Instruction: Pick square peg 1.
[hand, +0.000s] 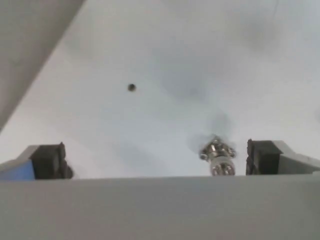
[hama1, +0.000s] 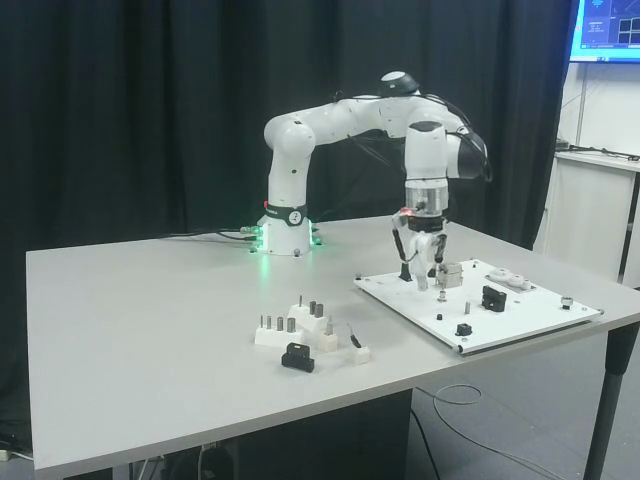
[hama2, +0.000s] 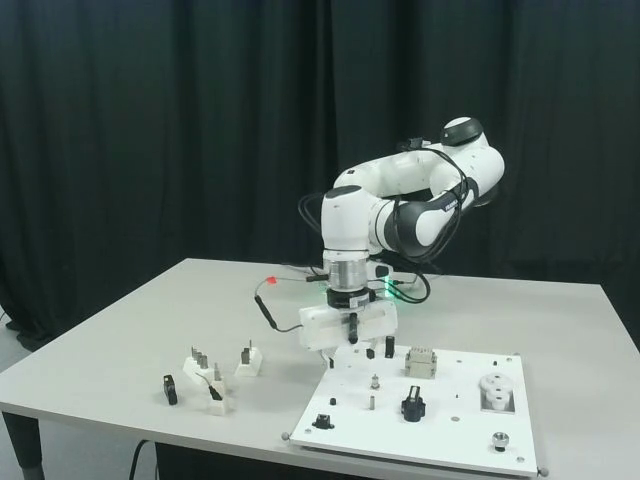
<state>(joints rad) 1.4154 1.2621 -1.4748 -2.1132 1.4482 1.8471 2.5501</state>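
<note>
Gripper (hama1: 421, 271) hangs over the near-arm end of the white board (hama2: 455, 432), fingers wide apart w/ bare board between them, except a small metal stud (hand: 218, 156) just beside one finger. Farther along the board stand a grey block (hama2: 421, 361), black knob (hama2: 413, 407) and white fixture (hama2: 497, 390), w/ gaps between. Peg holders (hama1: 297, 327) sit well apart on the table (hama1: 130, 320), w/ open tabletop between them and the board.

Pegs (hama1: 290, 322) in the white stand (hama1: 296, 334) are showing too small to tell square from round; the wrist view is cutting them off entirely.
</note>
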